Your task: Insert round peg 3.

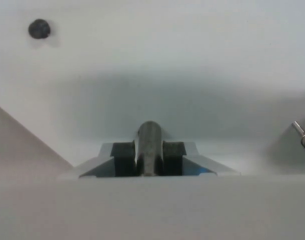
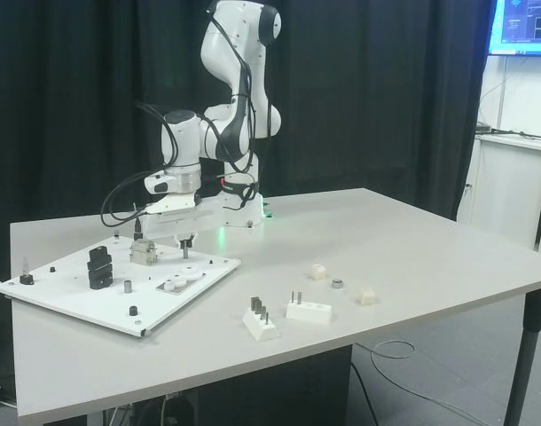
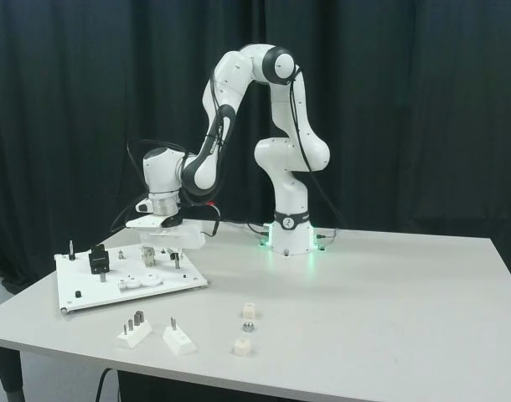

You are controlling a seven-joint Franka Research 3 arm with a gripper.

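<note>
Gripper (image 1: 149, 167) is clamped narrow on the peg (image 1: 149, 146), a short grey metal cylinder held upright between the black finger pads (image 1: 123, 159), tip sticking out below them. In both room views the arm has it hanging just above the white board (image 2: 75, 297) at the board's far edge, near the small grey block (image 2: 145, 252); looks like it's not touching the board yet, hard to be sure. Wrist view shows bare white board under the tip, one black hole (image 1: 39, 29) well off to the side, a small metal screw (image 1: 303, 134) at the other edge. Can't tell which hole is number 3. Handling guess: solid metal, stiff, light for its size, smooth so it could slip or tilt in the pads if it hits the hole rim off-centre. Not fragile. Current hold on the upper shank looks right, leaves the lower end free to enter. Spare pegs sit in two white holders (image 2: 262, 323) on the grey table (image 2: 412, 240).
</note>
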